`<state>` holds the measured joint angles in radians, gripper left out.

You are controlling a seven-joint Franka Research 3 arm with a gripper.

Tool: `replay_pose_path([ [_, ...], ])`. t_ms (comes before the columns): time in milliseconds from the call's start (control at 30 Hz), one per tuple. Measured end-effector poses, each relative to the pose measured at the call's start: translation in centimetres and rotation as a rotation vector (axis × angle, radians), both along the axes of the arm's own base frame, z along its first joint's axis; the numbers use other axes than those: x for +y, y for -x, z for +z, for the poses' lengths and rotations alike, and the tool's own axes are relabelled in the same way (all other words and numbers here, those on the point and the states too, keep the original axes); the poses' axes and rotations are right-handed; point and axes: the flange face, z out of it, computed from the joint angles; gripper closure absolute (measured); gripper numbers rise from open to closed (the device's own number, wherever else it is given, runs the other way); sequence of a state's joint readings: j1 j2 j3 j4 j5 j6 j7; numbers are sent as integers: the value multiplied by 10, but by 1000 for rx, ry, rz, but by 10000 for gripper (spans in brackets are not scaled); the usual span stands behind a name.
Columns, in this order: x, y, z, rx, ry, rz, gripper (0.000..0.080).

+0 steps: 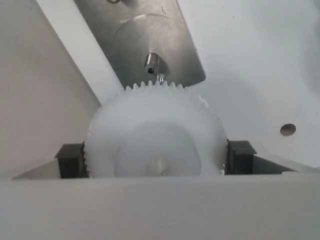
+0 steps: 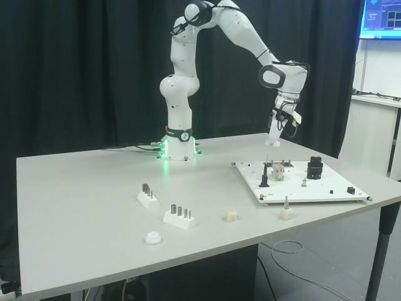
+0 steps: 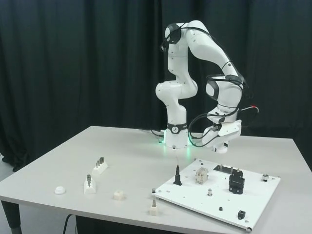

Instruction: Insert large gear.

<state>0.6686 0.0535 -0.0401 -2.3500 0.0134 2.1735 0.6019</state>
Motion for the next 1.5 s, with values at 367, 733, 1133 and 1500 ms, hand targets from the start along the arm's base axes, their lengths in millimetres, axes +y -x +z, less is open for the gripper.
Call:
replay_pose_path([
  [367,-3,5,-13,-31,-32,-14,206],
  [733,1,17,-25,-47,-49,1,206],
  [1133,11,28,-36,-50,-52,20,206],
  [1500,17,31,-47,-58,-59,30,206],
])
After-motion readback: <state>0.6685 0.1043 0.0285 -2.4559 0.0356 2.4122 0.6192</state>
